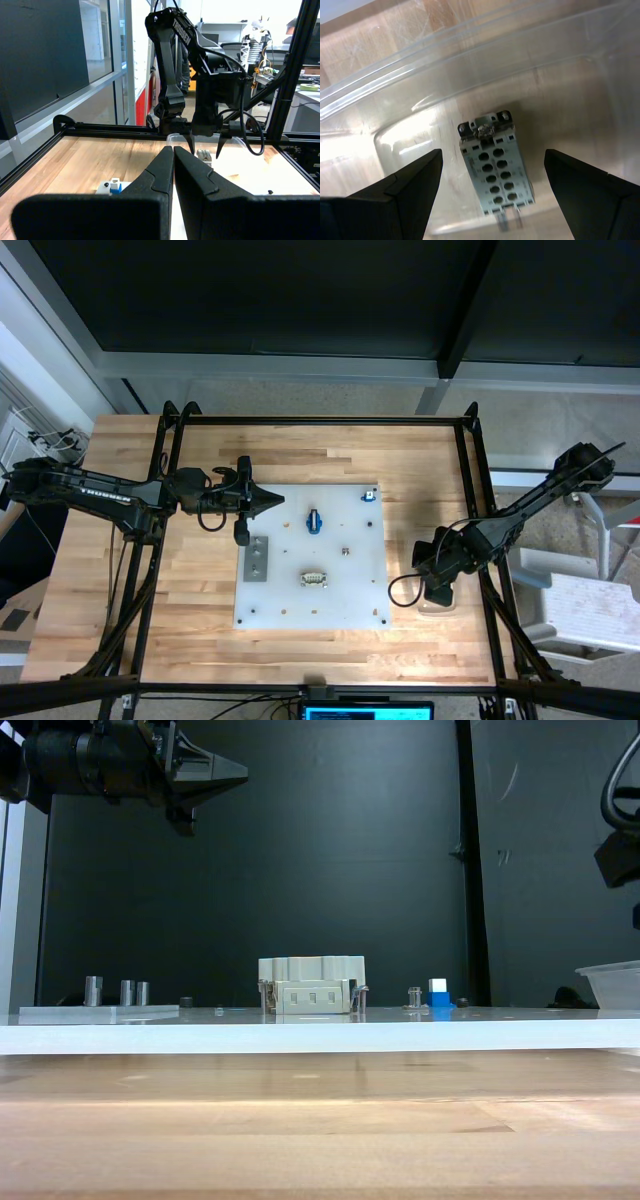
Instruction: Remove the HAN10-E connector and place it in the container
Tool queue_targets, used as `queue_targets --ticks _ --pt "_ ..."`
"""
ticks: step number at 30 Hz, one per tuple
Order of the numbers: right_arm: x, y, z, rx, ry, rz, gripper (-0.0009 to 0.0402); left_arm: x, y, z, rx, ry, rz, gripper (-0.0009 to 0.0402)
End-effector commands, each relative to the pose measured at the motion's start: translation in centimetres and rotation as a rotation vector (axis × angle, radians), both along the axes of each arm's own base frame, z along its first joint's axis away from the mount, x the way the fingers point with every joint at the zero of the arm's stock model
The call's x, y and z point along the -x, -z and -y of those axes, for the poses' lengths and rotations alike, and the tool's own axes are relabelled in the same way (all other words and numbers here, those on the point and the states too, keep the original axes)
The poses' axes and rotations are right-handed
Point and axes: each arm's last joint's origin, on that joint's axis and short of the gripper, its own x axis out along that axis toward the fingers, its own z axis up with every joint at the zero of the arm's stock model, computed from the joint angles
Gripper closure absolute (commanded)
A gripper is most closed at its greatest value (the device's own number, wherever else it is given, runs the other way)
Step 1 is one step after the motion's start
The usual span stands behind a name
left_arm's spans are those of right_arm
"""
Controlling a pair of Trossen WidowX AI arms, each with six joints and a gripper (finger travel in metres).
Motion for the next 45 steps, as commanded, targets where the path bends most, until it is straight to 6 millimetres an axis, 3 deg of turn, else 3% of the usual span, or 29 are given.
queue_targets --ticks 1,10,23,45 --pt "0.0 -1.1 0.0 -0.003 -0.015 0.009 0.011 0.0 0.0 0.0 0.0 0.0 0.001 0.0393" --pt "0.2 -3.9 0.1 -0.021 -0.016 0.04 0.0124 0.0 0.0 0.0 0.0 0.0 0.0 0.0393" --pt "0.4 -6.6 0.2 -0.023 -0.016 0.042 0.0148 0.0 0.0 0.0 0.0 0.0 0.001 0.0393" --pt "0.5 -6.3 0.3 -0.016 -0.016 0.029 0.0158 0.0 0.0 0.0 0.0 0.0 0.001 0.0393"
